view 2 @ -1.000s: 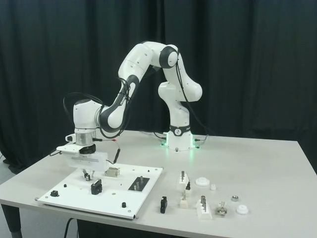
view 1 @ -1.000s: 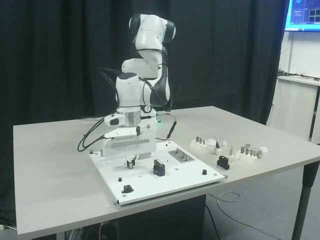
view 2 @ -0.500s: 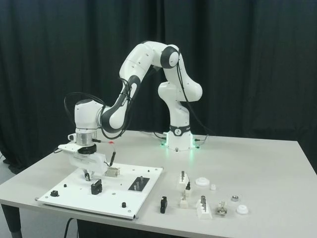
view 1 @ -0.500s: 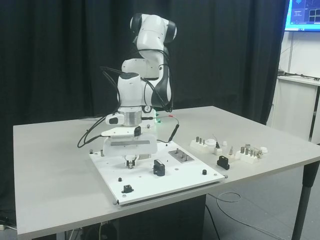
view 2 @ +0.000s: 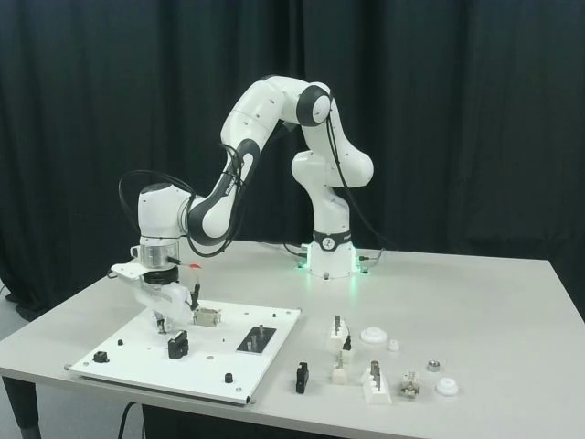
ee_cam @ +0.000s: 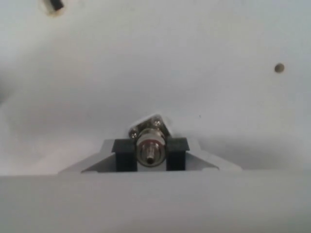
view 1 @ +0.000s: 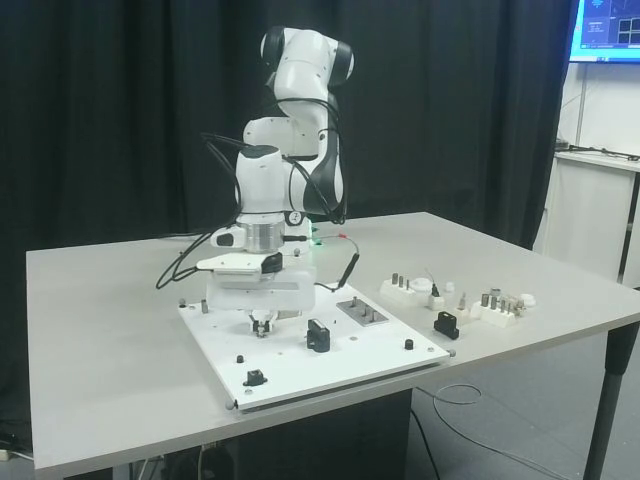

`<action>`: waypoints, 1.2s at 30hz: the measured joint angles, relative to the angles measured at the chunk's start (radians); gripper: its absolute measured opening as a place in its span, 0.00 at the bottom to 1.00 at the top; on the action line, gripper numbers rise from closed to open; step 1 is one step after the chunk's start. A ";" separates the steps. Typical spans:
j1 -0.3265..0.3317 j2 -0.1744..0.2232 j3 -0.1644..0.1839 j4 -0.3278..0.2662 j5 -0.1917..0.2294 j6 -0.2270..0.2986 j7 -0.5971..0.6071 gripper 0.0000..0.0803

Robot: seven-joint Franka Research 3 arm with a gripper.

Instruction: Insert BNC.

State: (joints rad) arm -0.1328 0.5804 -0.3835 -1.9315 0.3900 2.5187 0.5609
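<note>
White arm [view 1: 290, 120] bends down over the white board [view 1: 320, 345] on the grey table [view 1: 120, 330]

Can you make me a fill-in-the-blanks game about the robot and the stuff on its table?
1. The pincer is holding a small metal ____.
2. The pincer hangs low over the ____ board at the table's front edge.
3. The robot arm is bolted onto a ____ table.
4. Behind the robot hangs a ____ curtain.

Missing words: plug; white; grey; black
</note>
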 joint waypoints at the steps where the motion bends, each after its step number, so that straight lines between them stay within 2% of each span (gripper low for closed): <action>1: 0.000 0.000 0.000 0.000 0.000 0.000 0.018 0.16; 19: 0.002 0.000 0.000 0.000 0.003 0.000 0.272 0.16; 26: 0.004 0.000 -0.001 0.000 0.003 0.003 0.413 0.16; 36: 0.009 0.001 -0.004 -0.001 0.003 0.006 0.514 0.16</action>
State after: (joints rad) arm -0.1237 0.5817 -0.3877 -1.9322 0.3929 2.5248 1.0746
